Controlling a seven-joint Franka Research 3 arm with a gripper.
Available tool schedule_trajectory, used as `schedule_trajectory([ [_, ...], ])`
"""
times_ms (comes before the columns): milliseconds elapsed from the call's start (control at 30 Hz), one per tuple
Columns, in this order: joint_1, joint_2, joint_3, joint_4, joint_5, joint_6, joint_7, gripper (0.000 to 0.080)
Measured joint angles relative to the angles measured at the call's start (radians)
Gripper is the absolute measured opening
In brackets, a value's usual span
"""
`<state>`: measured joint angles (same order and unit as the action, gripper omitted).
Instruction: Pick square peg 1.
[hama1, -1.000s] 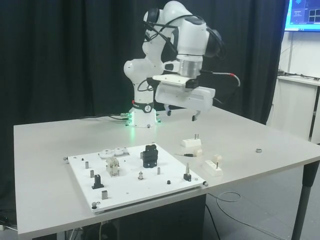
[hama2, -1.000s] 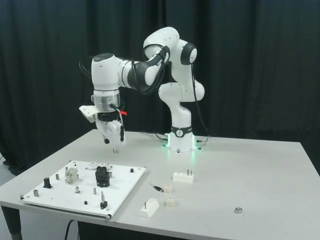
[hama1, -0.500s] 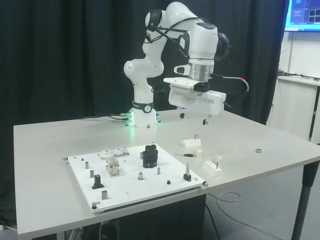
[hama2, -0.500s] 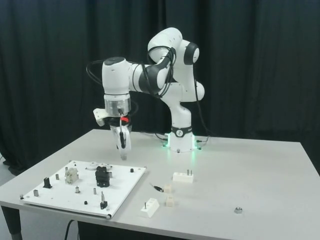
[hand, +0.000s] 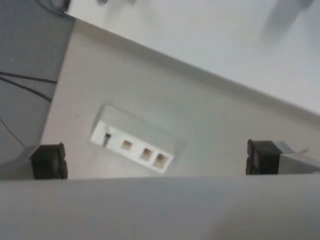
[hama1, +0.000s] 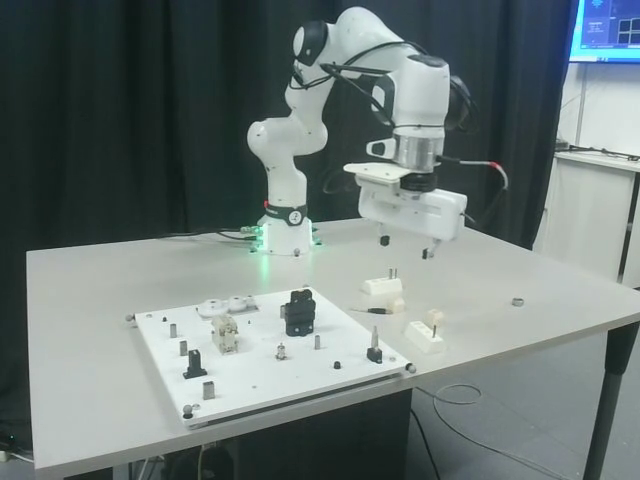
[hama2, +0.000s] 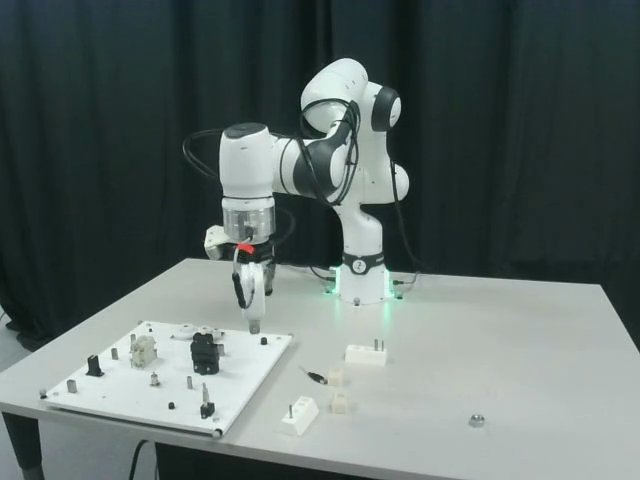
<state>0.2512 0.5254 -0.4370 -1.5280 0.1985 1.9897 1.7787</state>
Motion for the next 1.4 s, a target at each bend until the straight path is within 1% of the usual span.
schedule_trajectory([
  [367,0.024,0.030,0.027,-0.002,0.000,0.046,0.147,0.0800],
  [633,0.038,0.063,0.028,-0.002,0.000,0.089,0.197,0.0800],
  [900,0.044,0.093,0.029,-0.002,0.002,0.130,0.301,0.0800],
  [1100,0.046,0.110,0.033,-0.001,0.008,0.152,0.373,0.0800],
  [1200,0.046,0.118,0.036,-0.001,0.014,0.163,0.389,0.0800],
  [1400,0.046,0.132,0.037,-0.001,0.040,0.181,0.411,0.0800],
])
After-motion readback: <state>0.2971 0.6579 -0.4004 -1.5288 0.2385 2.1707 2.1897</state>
